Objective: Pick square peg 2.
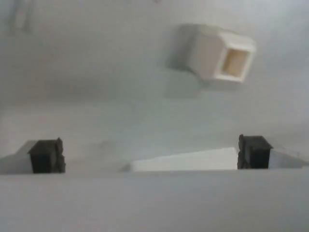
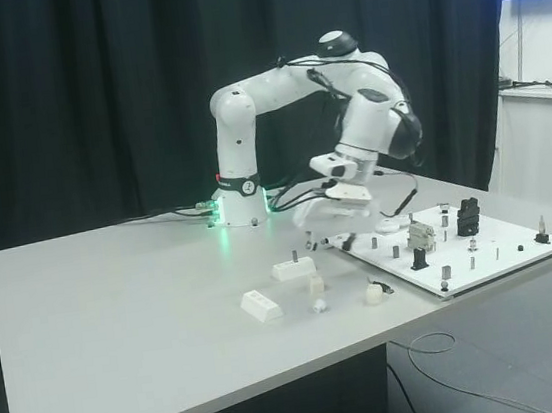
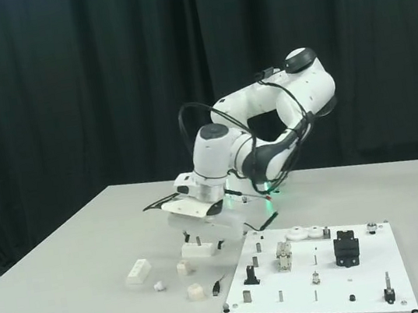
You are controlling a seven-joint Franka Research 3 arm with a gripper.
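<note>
From the wrist camera I saw the gripper (image 1: 149, 154) spread wide, its two black fingertips (image 1: 46, 156) far apart with nothing between them. A small white square peg (image 1: 217, 53), hollow at its visible end, lay on the grey table (image 1: 96, 72) ahead of the fingers, clear of both. A flat white block (image 1: 186, 160) showed partly between the fingertips, close to one of them; whether they touched I could not tell.

In the first room view the white arm (image 2: 271, 86) reached forward from its base, which glowed green, and bent down so that the gripper (image 2: 343, 220) hovered above the table (image 2: 116, 297). Below and before it lay loose white parts: a block with a small pin (image 2: 293, 268), a longer block (image 2: 261, 304), the square peg (image 2: 316, 284) just beside the pinned block, and two smaller pieces nearer the table's edge. A white board (image 2: 502, 239) with black fixtures and pins lay beside them.

In the second room view I saw the gripper (image 3: 197, 225) hanging just above the pinned block (image 3: 199, 248), not holding anything. The square peg (image 3: 185, 267) sat on the table (image 3: 74, 255) near that block, toward the front edge, with the longer block (image 3: 139, 271) beside it and the board (image 3: 321, 273) on the other side.
</note>
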